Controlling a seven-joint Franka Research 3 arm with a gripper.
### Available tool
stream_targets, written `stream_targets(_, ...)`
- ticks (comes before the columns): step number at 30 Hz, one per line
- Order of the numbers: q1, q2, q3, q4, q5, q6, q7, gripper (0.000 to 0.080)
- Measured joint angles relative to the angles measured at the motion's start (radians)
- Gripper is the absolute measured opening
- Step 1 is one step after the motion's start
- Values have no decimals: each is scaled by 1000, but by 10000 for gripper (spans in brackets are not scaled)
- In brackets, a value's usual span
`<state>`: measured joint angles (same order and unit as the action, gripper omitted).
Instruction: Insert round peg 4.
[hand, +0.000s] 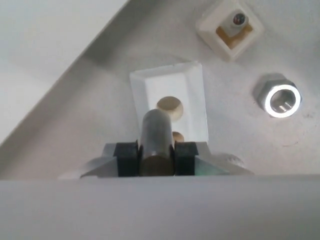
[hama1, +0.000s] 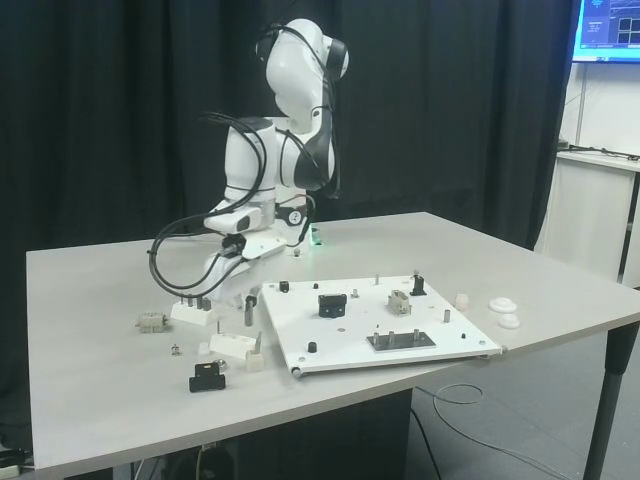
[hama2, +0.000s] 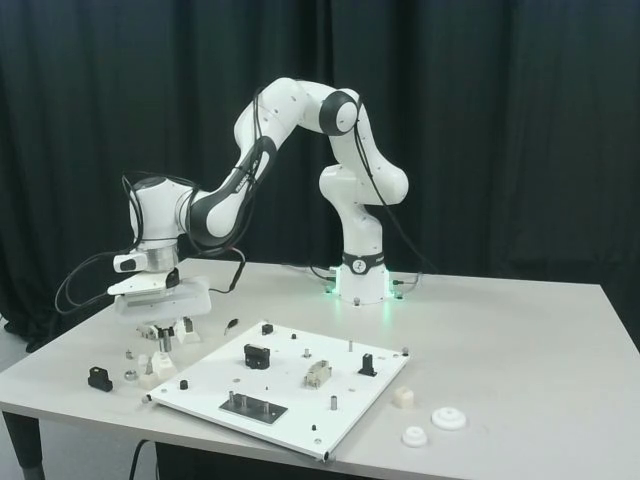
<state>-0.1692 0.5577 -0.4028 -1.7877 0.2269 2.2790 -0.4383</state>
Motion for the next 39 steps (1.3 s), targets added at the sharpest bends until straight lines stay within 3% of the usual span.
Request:
stream_targets(8,14,-11,0,0,2,-17,47,150)
stream_targets(28,106,-68,0,-3,2,-151,273,150)
stream_targets(39,173,-80,0,-27,2,-160,351,150)
